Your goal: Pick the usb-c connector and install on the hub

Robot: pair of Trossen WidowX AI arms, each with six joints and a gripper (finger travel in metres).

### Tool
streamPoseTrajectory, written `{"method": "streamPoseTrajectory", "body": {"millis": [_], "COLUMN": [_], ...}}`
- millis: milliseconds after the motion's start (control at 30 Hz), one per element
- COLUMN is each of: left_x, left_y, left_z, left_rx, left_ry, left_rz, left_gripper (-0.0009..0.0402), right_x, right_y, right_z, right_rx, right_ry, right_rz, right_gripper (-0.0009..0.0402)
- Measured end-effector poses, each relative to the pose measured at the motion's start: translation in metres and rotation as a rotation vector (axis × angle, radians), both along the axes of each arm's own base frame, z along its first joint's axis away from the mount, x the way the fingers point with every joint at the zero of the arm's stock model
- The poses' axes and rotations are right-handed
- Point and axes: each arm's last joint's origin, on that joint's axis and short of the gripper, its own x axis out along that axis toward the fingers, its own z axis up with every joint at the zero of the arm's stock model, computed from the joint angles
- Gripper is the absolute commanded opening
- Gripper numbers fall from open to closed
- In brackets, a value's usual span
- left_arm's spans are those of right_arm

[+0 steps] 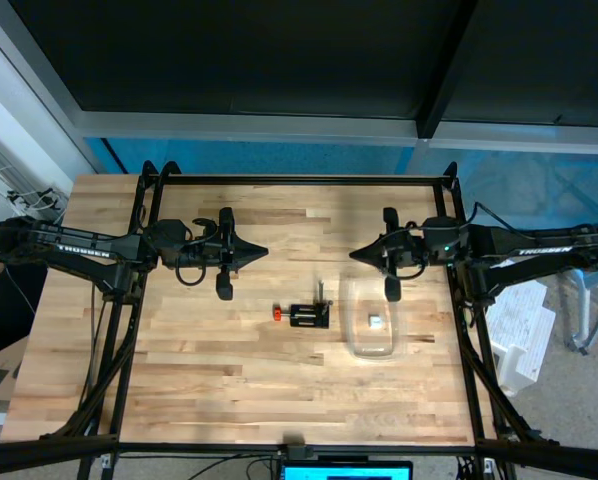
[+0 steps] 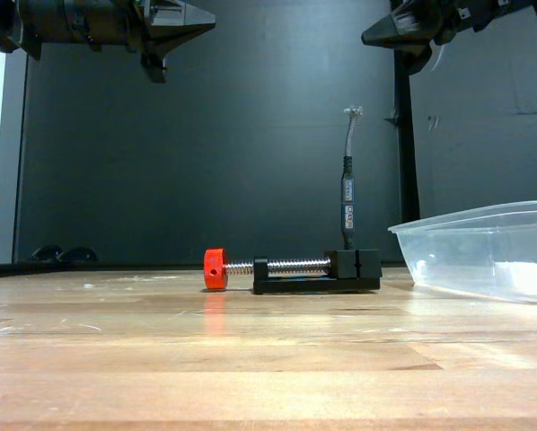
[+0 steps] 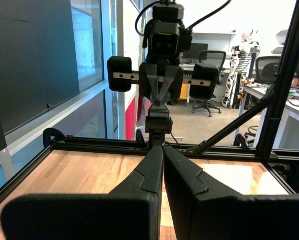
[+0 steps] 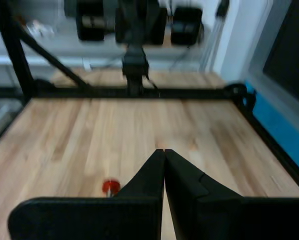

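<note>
Overhead, left gripper point(image 1: 264, 251) and right gripper point(image 1: 356, 257) both hang pinched together, with one hub point(image 1: 309, 315) beside one clear tray point(image 1: 346, 318).

Both arms hang high over the table, the left gripper point(image 1: 262, 251) left of centre and the right gripper point(image 1: 359, 257) right of centre (each with fingers pressed together), leaving open air between their tips. Below, the hub point(image 1: 309, 315) sits mid-table with a thin cable point(image 2: 347, 184) standing upright on its right end. The clear tray point(image 2: 457, 253) lies just right of it. Bare wood stretches left and near.
</note>
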Motion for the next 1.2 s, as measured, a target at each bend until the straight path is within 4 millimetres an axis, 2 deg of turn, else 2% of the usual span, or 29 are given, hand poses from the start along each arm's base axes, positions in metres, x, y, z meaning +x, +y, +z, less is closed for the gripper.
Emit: {"method": "streamPoseTrajectory", "body": {"millis": [167, 367, 1200], "left_x": [0.0, 0.0, 0.0], "left_y": [0.0, 0.0, 0.0], "left_z": [0.0, 0.0, 0.0], "left_rx": [0.0, 0.0, 0.0], "left_ry": [0.0, 0.0, 0.0], "left_rz": [0.0, 0.0, 0.0], "left_gripper": [0.0, 0.0, 0.0], "right_x": [-0.007, -0.016, -0.019], "right_y": [-0.006, -0.008, -0.008], "right_z": [-0.004, -0.011, -0.013], "right_rx": [0.017, 0.012, 0.008], "right_ry": [-0.138, -0.214, -0.221], "right_rz": [0.025, 0.012, 0.012], "right_gripper": [0.0, 0.0, 0.0]}}
